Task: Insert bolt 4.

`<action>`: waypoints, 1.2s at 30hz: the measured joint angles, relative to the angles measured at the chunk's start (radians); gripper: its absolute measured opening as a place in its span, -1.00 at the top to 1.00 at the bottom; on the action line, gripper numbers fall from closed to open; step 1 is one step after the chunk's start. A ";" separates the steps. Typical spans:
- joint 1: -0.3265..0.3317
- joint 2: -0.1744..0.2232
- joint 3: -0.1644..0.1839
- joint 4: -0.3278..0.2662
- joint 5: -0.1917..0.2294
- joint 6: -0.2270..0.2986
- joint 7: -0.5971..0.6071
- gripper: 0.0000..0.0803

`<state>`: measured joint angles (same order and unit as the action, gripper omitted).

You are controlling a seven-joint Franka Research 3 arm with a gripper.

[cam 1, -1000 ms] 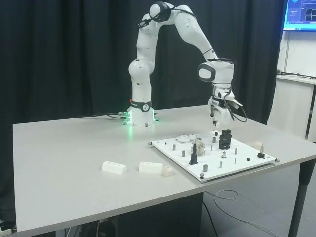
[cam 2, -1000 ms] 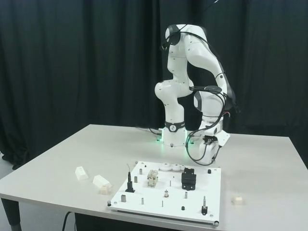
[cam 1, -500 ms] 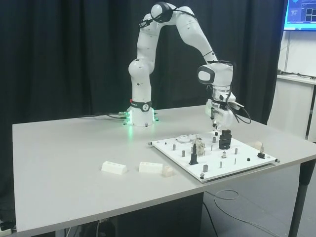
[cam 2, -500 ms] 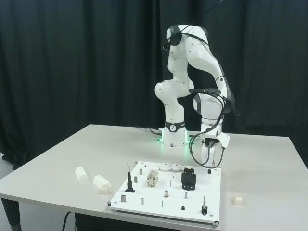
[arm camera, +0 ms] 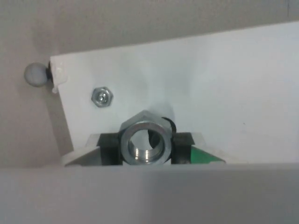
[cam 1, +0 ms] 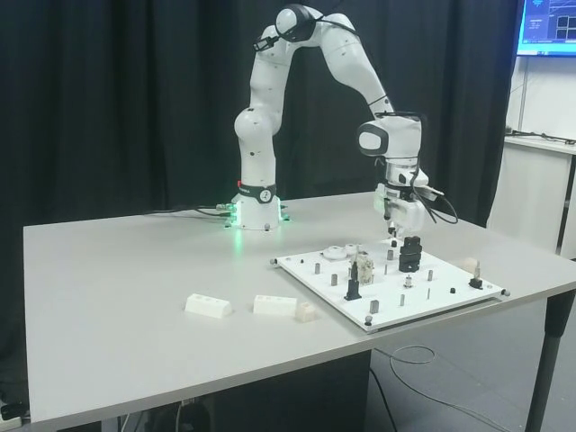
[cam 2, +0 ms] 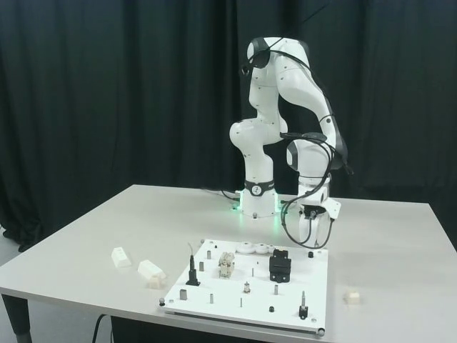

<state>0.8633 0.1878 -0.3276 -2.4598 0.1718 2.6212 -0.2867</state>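
the end effector (arm camera: 145, 148) clamps what looks like bolt 4 (arm camera: 144, 142), a hollow threaded hex piece; it hangs over the white board's (arm camera: 224, 93) corner beside a small hex nut (arm camera: 102, 97), probably lined up for insertion.

Board (cam 1: 396, 292) lies on the bench (cam 1: 117, 270), in front of the arm's base (cam 1: 255, 209). Two blocks (cam 1: 208, 305) (cam 1: 275, 306) lie on the bench beside the board. Gripper (cam 1: 393, 232) hangs over the board's far corner, with a nut (arm camera: 143, 142) between its tips.

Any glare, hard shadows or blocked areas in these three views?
Wrist view: the gripper itself blocks a broad strip; the hex nut it holds throws a soft shadow on the white board. First room view: green glow at the arm's base, bright screen in the corner. Second room view: even light, no glare.
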 joint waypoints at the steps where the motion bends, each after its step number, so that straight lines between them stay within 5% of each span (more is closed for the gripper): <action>1: 0.000 0.000 0.001 -0.001 0.000 0.002 -0.001 0.44; 36: -0.013 0.009 0.006 -0.020 0.000 0.029 -0.013 0.44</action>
<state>0.8507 0.1970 -0.3216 -2.4793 0.1714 2.6499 -0.2998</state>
